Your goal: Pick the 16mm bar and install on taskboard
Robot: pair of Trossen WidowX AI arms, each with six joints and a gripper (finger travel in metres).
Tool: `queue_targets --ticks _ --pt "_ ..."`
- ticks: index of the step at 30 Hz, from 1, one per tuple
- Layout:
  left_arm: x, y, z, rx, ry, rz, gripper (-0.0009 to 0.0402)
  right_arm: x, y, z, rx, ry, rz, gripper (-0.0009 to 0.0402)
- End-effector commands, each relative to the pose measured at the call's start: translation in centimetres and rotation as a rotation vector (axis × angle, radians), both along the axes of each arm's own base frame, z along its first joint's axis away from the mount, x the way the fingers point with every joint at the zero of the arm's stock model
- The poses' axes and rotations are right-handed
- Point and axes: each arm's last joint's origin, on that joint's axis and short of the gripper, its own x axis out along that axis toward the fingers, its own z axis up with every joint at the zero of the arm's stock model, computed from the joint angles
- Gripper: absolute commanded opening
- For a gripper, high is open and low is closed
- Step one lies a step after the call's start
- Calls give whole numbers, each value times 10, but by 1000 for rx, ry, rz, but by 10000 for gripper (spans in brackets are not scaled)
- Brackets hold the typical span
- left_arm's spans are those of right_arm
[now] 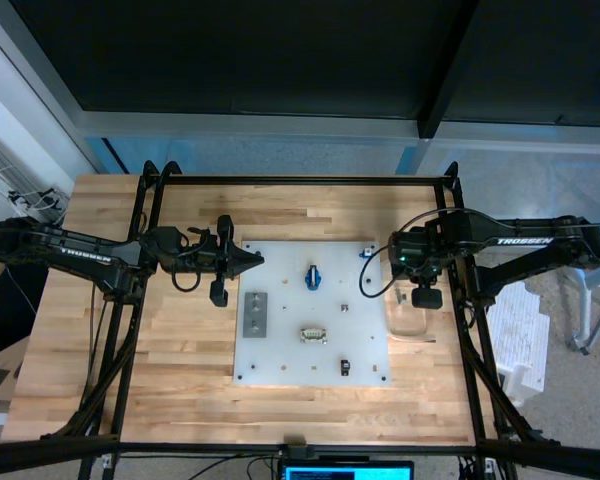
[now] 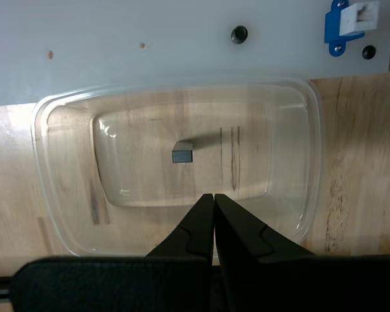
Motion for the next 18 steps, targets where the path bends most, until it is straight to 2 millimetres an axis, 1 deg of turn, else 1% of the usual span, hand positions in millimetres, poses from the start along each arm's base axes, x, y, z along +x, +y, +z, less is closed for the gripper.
queue_targets --ticks 1,5,8,11,18 --pt "0 0 0 0 0 0 0 2 0 -2 0 12 6 0" --pt "0 0 0 0 0 0 0 3 0 -3 0 23 6 2" --pt "0 0 0 0 0 0 0 3 1 -5 0 47 9 17" --pt "0 0 0 0 0 0 0 5 3 -7 0 60 19 45" --pt "0 0 0 0 0 0 0 11 8 -15 -18 83 40 131"
